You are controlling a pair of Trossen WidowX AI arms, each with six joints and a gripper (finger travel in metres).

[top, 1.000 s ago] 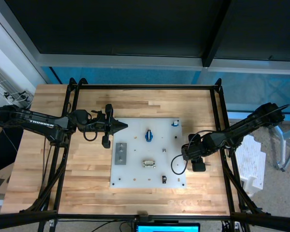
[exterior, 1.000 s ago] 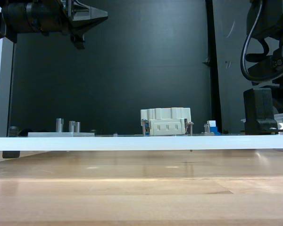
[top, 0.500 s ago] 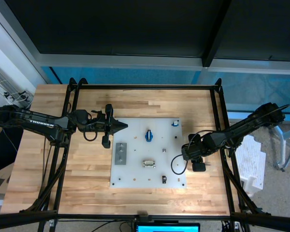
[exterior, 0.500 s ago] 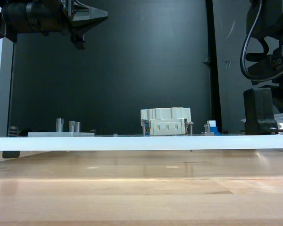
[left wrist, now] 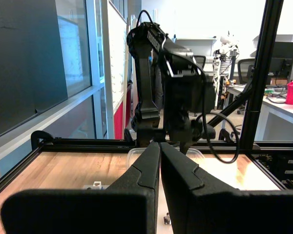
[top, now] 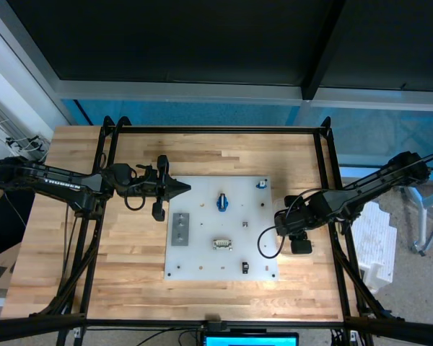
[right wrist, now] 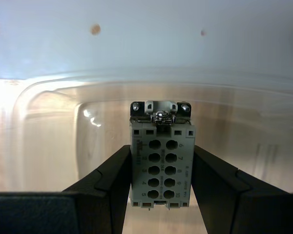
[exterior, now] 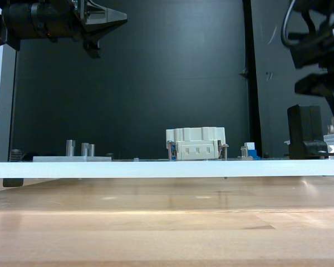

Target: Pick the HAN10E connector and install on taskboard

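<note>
**Item 1. HAN10E connector** [right wrist: 162,146]. Pale grey-beige block with two columns of contact holes and a silvery screw and clamp at one end. It is pinched across its long sides by the right gripper [right wrist: 162,163], one black finger [right wrist: 112,178] against each flank. This hold leaves the contact face and both ends uncovered, probably so the part can be seated without regripping.

**Item 2. Clear tray** [right wrist: 53,146]. Directly beneath the connector; it appears to be the supply bin. Whether the part is free of its floor cannot be told.

**Item 3. Taskboard** [top: 202,263]. White plate at the table's middle, with its right edge just left of the right gripper. It bears a beige block [top: 221,246] towards the near side, probably the connector's mate. It also bears a grey metal block [top: 180,228] at the left and a blue part [top: 222,202] towards the far side.

**Item 4. Left gripper** [left wrist: 159,146]. Fingers pressed together, holding nothing. It hangs high over the board's far-left corner, well apart from the work, and looks parked to keep the route clear.

**Status.** Pick in hand; the carry leftward to the board is not yet made.
</note>
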